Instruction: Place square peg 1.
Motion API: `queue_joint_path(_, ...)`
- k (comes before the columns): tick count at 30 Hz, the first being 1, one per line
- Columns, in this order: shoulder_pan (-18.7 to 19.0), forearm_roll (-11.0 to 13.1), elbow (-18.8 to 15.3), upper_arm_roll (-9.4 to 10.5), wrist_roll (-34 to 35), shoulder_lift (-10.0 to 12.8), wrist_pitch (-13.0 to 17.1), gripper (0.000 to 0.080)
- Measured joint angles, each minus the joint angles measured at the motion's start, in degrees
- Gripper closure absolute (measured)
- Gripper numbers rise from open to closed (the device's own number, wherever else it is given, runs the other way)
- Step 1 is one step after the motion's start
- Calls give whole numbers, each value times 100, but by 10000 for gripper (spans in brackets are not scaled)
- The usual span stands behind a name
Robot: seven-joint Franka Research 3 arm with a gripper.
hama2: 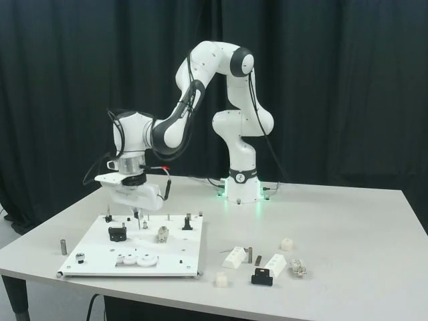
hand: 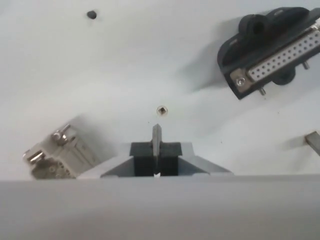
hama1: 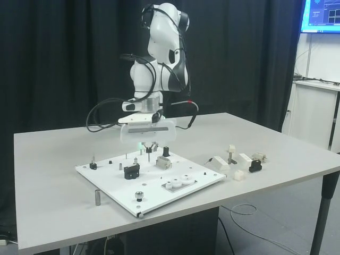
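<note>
- The end effector (hand: 156, 161) is closed on the peg (hand: 156, 140), a thin grey bar held upright between the black fingers (hand: 142, 159).
- In the wrist view the peg's free end points down at the board (hand: 75, 75), with a small square hole (hand: 161, 110) just ahead of its tip.
- The room views show the arm (hama2: 194, 93) reaching low over the rear part of the board (hama1: 207, 178), the peg (hama1: 150, 154) hanging close above the surface. Whether the tip touches the board cannot be told.
- Judgement: the step in hand is alignment before insertion; the peg is carried but not yet seated.
- The next move calls for a small lateral correction to bring the tip over the hole, matching the square faces, and then a straight, slow descent.
- Risk noted: a slight tilt or twist of the peg would catch on the hole's edge.
- Nearby fixtures: a multi-pin connector (hand: 280, 55) in a black housing to one side, a grey plug (hand: 57, 155) to the other. Both stand apart from the hole.
- Loose parts (hama2: 264, 264) lie on the bench (hama2: 348, 241) beside the board, well apart from the work.
</note>
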Motion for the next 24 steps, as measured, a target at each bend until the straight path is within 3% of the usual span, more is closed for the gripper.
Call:
queue_joint_path(7, 0, -40, 0, -33, 1, -110, -79, 783)
queue_joint_path(24, 9, -70, 17, -36, 1, -115, -79, 783)
